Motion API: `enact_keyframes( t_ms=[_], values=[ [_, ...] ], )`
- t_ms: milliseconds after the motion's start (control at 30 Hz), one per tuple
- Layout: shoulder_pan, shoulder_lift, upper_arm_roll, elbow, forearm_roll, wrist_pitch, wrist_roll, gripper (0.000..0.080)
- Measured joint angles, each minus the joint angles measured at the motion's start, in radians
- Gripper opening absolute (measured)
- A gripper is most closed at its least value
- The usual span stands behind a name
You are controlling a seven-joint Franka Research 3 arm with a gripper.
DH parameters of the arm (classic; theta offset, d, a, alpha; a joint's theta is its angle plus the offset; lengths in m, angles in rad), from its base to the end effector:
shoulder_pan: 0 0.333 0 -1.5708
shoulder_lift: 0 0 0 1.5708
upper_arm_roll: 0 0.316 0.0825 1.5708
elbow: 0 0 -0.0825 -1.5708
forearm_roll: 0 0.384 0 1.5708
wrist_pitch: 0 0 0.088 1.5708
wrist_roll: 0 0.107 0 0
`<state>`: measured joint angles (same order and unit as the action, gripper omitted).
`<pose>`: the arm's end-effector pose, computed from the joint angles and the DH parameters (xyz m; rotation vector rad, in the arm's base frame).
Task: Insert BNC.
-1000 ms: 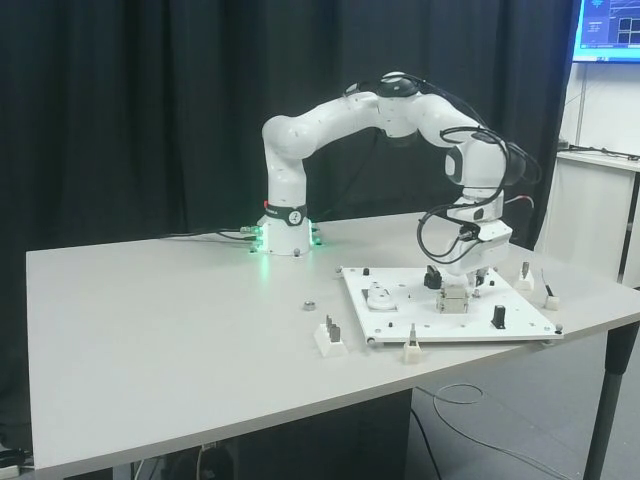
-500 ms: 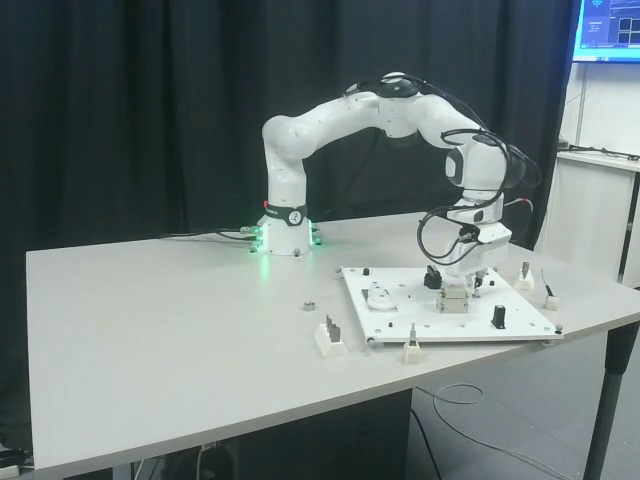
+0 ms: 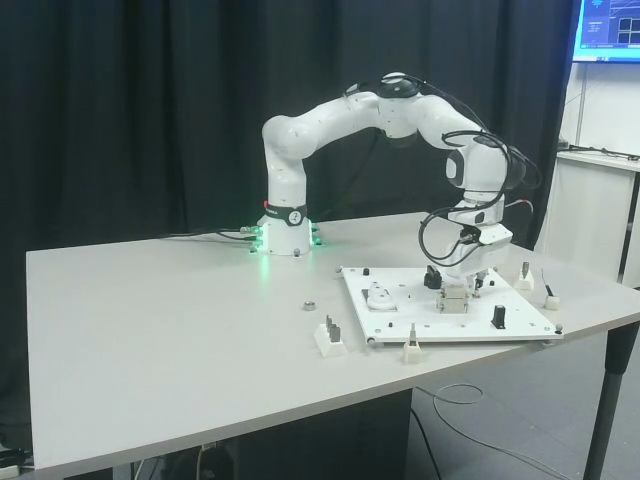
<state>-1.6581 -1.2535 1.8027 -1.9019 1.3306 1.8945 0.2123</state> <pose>0.5672 0.2182 0.2078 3.0185 -0.8598 0.0165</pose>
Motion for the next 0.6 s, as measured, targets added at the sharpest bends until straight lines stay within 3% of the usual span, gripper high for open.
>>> enact_keyframes(
  t_ms=[600],
  values=[
    [0.0, 0.0, 0.005, 0.005, -0.003, 0.021, 0.0, 0.0123]
  ],
)
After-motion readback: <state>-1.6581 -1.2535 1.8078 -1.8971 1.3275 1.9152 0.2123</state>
